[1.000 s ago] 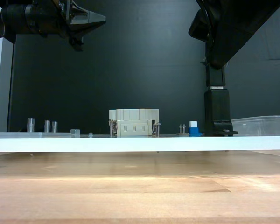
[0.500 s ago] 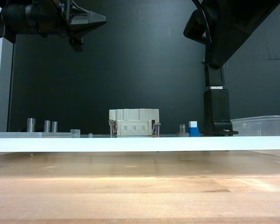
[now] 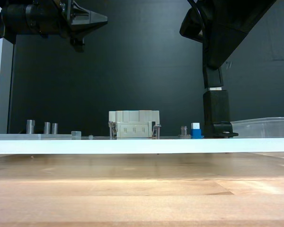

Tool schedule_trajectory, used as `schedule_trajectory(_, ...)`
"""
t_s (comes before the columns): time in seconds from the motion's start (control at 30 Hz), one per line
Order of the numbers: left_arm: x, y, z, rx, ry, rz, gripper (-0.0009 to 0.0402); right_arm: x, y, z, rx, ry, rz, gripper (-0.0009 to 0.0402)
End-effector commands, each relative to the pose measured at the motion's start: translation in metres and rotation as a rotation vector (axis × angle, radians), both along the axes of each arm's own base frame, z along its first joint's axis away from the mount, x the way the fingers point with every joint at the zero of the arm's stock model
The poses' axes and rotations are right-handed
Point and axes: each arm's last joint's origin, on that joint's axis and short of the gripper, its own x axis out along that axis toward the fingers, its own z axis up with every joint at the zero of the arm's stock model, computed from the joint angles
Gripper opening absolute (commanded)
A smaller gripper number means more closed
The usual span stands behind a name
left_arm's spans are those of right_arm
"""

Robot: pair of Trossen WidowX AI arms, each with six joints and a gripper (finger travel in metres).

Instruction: Remove the USB connector from the USB hub and place in the container

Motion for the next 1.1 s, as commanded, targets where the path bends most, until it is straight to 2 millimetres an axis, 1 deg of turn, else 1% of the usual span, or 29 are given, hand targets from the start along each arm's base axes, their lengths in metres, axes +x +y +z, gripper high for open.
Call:
schedule_trajectory(0.03,0.0,0.0,0.0,0.0,0.0,0.0,0.0001,-0.001,0.0,-0.001,-0.004,0.001,-0.016,0.0)
schedule_trajectory(0.23,0.0,0.0,0.0,0.0,0.0,0.0,0.0001,-0.006,0.004,0.001,0.003,-0.059,-0.029,0.0)
schedule_trajectory(0.37,0.0,0.0,0.0,0.0,0.0,0.0,0.0001,-0.014,0.006,0.004,-0.003,-0.086,-0.033,0.0)
schedule_trajectory(0.8,0.0,0.0,0.0,0.0,0.0,0.0,0.0001,-0.039,0.005,-0.002,0.054,-0.175,-0.092,0.0)
schedule_trajectory(1.1,0.0,0.0,0.0,0.0,0.0,0.0,0.0001,-0.042,0.006,0.0,0.047,-0.214,-0.079,0.0)
